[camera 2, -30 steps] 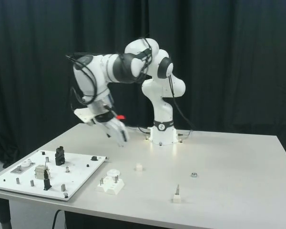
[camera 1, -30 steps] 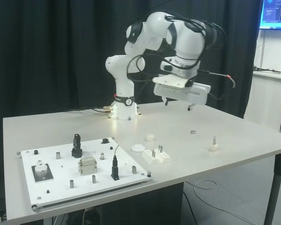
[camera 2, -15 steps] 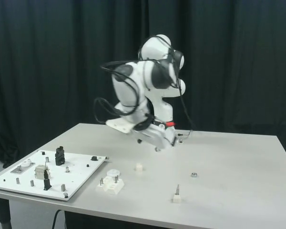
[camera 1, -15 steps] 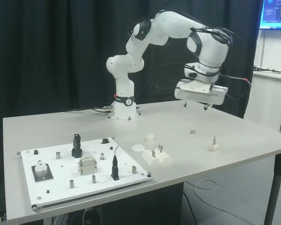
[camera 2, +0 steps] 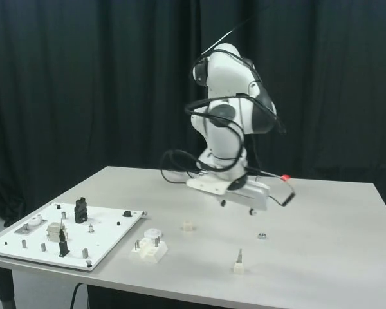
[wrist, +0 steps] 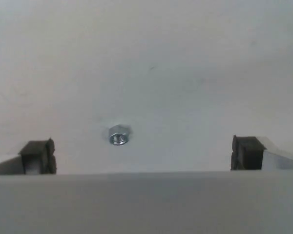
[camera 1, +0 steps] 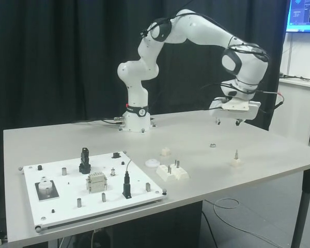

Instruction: Pick bolt 4.

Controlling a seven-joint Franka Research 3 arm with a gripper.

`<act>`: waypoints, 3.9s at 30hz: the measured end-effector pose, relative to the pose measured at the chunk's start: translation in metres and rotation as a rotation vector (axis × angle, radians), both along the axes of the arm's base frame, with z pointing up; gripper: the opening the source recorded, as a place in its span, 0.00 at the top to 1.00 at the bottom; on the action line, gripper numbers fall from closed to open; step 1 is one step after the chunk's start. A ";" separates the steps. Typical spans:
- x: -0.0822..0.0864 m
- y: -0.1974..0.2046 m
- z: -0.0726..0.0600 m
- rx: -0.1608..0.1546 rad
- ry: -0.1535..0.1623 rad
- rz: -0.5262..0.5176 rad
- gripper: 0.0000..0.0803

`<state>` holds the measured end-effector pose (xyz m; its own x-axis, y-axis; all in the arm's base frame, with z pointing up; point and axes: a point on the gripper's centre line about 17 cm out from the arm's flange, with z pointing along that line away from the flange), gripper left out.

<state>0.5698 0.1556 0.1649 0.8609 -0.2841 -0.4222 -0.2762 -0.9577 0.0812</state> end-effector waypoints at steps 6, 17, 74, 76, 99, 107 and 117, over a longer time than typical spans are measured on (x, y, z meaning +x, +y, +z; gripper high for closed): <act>-0.019 0.030 -0.017 0.012 -0.019 0.051 0.00; -0.047 0.065 -0.043 -0.002 -0.066 0.042 0.00; -0.140 0.068 -0.116 0.048 -0.386 0.160 0.00; -0.141 0.068 -0.119 0.051 -0.394 0.166 0.00; -0.143 0.077 -0.144 0.056 -0.427 0.250 0.00; -0.139 0.076 -0.151 0.056 -0.440 0.244 0.00; -0.138 0.074 -0.160 0.053 -0.442 0.236 0.00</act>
